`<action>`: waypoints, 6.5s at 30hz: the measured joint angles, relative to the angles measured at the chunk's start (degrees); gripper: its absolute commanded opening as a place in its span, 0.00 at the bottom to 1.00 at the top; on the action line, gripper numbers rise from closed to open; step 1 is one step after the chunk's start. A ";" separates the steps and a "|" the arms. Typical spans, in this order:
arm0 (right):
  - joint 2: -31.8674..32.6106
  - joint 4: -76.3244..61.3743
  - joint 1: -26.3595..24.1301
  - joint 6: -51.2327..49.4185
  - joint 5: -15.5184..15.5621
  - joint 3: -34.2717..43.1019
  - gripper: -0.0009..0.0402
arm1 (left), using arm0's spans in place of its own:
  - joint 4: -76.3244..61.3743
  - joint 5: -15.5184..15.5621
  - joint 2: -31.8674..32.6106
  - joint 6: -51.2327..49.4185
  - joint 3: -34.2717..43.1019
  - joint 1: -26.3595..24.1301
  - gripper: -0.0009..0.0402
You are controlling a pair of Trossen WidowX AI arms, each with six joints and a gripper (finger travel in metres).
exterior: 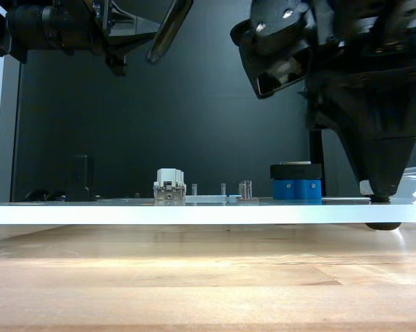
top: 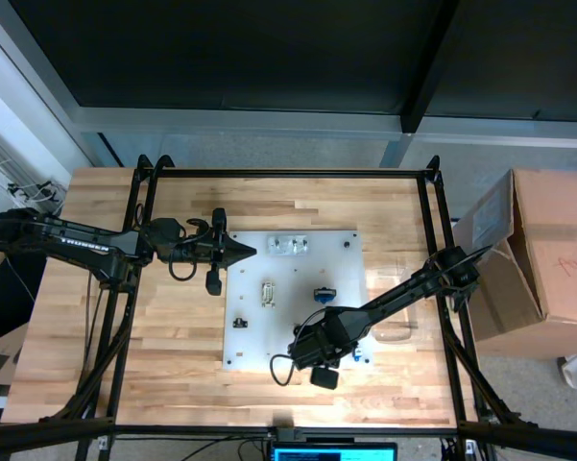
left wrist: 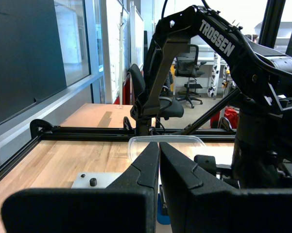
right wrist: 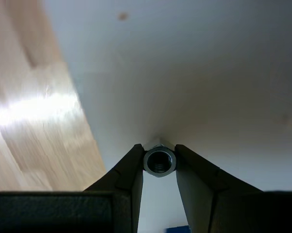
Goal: Pick the M12 nut and place it on its threads and fasten
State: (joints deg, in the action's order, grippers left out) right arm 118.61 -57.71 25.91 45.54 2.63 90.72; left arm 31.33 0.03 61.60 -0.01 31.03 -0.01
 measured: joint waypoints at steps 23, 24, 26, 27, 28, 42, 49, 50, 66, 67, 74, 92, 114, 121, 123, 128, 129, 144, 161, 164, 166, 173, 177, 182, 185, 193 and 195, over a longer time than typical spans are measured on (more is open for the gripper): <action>0.00 0.46 0.33 71.95 -0.50 0.00 0.04 | 0.00 0.00 0.00 0.00 0.00 0.00 0.02; 0.00 0.48 0.33 73.33 -1.01 0.00 0.04 | 0.00 0.00 0.00 0.00 0.00 0.00 0.02; 0.00 0.50 0.48 75.58 -2.91 0.00 0.04 | 0.00 0.00 0.00 0.00 0.00 0.00 0.02; 0.00 0.52 0.55 75.97 -3.78 0.00 0.04 | 0.00 0.00 0.00 -0.02 0.00 0.00 0.02; 0.00 0.55 0.55 76.28 -4.48 0.00 0.04 | 0.00 0.00 0.00 0.00 -0.02 0.00 0.02; 0.04 0.98 0.72 104.80 -7.69 0.07 0.04 | 0.02 0.00 -0.02 -0.02 -0.02 0.00 0.02; 0.04 0.85 0.83 126.97 -7.80 0.07 0.04 | 0.00 0.00 -0.02 -0.02 0.00 0.00 0.02; 0.04 0.83 0.85 129.68 -7.82 0.07 0.04 | 0.00 0.00 0.00 -0.02 0.00 0.00 0.02; 0.04 1.57 1.20 134.55 -7.89 0.02 0.04 | 0.00 0.00 0.00 0.00 -0.02 0.00 0.02; 0.04 1.64 1.20 134.55 -7.89 0.02 0.04 | 0.02 0.00 0.00 0.00 0.00 0.00 0.02; 0.04 2.38 1.18 134.53 -7.87 0.02 0.04 | 0.02 0.00 0.00 0.00 -0.02 0.00 0.02; 0.11 1.18 1.33 133.94 -5.95 -0.02 0.40 | 0.00 0.00 0.00 0.00 -0.02 0.00 0.02; -8.37 -6.99 1.42 101.63 -8.70 0.57 0.54 | 0.00 0.00 0.00 0.00 0.00 0.00 0.02; -8.55 -7.87 1.42 56.98 -10.58 0.57 0.54 | 0.00 0.00 0.00 -0.02 -0.02 0.00 0.02; -8.55 -7.69 1.46 42.29 -10.56 0.57 0.54 | 0.00 0.00 0.00 0.00 0.00 0.00 0.02; -8.55 -7.43 1.49 4.61 -10.34 0.57 0.53 | 0.00 0.00 0.00 0.00 -0.02 0.00 0.02; -8.55 -7.32 1.49 2.47 -10.32 0.57 0.52 | 0.00 0.00 -0.02 0.00 0.00 0.00 0.02; -5.81 -3.32 -0.81 -7.98 1.68 0.57 0.05 | 0.00 0.00 0.00 0.00 0.00 0.00 0.02; -3.72 -2.38 -0.83 -10.73 -4.00 -1.31 0.02 | 0.00 0.00 -0.02 0.00 0.00 0.00 0.02; -3.72 -1.51 -0.81 -10.91 -4.13 -2.03 0.02 | 0.00 0.00 0.00 -0.02 -0.02 0.00 0.02; -3.72 -1.09 -0.74 -10.93 -4.13 -2.29 0.02 | 0.00 0.00 -0.02 0.00 -0.02 0.00 0.02; -3.72 0.83 -0.70 -10.93 -4.09 -3.17 0.02 | 0.00 0.00 0.00 0.00 -0.02 0.00 0.02; -3.72 1.53 -0.63 -11.02 -3.13 -3.28 0.02 | 0.00 0.00 0.00 0.00 0.00 0.00 0.02; -3.72 6.16 -0.72 -14.10 14.51 -4.04 0.02 | 0.00 0.00 0.00 0.00 0.00 0.00 0.02; -3.78 4.57 -0.55 -15.23 16.17 -4.02 0.02 | 0.02 0.00 0.00 0.00 -0.02 0.00 0.02; -3.82 -0.68 -0.66 -15.08 2.03 -2.19 0.02 | -0.02 0.00 -0.02 -0.02 0.00 0.00 0.02; -3.82 -2.16 -0.59 -15.47 -1.81 -1.49 0.02 | 0.04 0.00 -0.02 0.00 0.00 0.00 0.02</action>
State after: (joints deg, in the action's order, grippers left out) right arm 114.78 -59.88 25.32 30.06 0.82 89.23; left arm 31.38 0.03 61.58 -0.01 31.03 -0.01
